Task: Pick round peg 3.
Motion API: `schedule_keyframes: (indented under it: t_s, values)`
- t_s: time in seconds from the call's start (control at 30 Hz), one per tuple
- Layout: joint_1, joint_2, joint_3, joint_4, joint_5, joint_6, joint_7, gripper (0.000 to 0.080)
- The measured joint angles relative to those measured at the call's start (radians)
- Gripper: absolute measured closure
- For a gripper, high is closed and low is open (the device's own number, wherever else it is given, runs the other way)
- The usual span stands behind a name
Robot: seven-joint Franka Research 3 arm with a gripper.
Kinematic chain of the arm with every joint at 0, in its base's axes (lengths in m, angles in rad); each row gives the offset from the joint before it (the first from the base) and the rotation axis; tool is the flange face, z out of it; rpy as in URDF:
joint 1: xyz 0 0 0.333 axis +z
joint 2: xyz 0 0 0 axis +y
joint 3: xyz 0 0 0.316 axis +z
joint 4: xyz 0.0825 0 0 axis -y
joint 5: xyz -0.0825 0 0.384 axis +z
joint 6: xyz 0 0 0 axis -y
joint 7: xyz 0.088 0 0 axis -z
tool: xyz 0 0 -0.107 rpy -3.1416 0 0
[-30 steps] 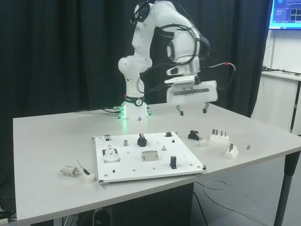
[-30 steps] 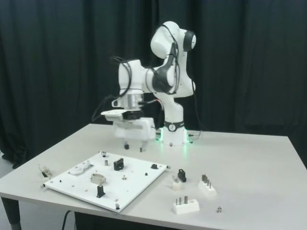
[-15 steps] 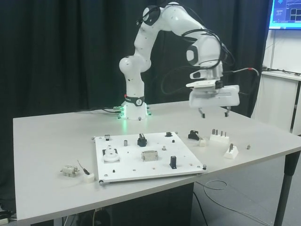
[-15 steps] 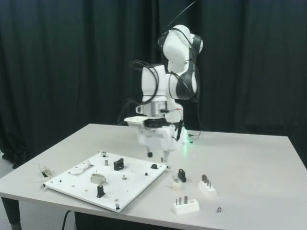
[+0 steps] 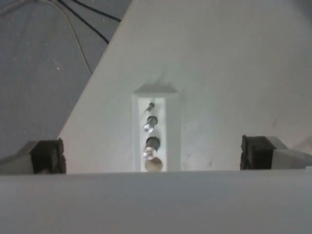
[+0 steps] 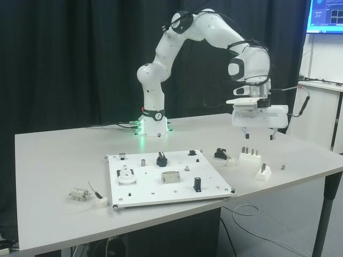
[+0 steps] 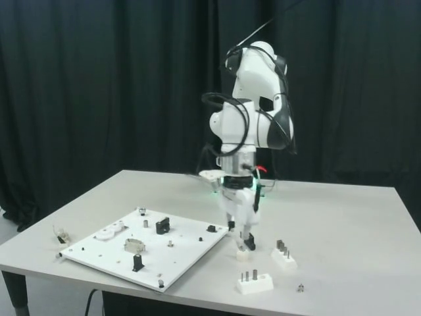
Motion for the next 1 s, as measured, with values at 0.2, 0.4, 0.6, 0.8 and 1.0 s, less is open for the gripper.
schedule_keyframes:
  t_s: [0.2, 0.4, 0.6, 0.8, 1.0]
  values:
    - [0.018, 0.048, 0.002, 0.036, 0.0, -0.014, 0.091, 0.0003]
    - [0.028, 0.094, 0.006, 0.068, 0.0, -0.017, 0.152, 0.0003]
    - [0.03, 0.13, 0.006, 0.089, 0.0, -0.019, 0.178, 0.0003]
    - [0.03, 0.159, 0.006, 0.101, 0.0, -0.019, 0.199, 0.0003]
    - [0.028, 0.185, 0.011, 0.111, 0.001, -0.019, 0.206, 0.0003]
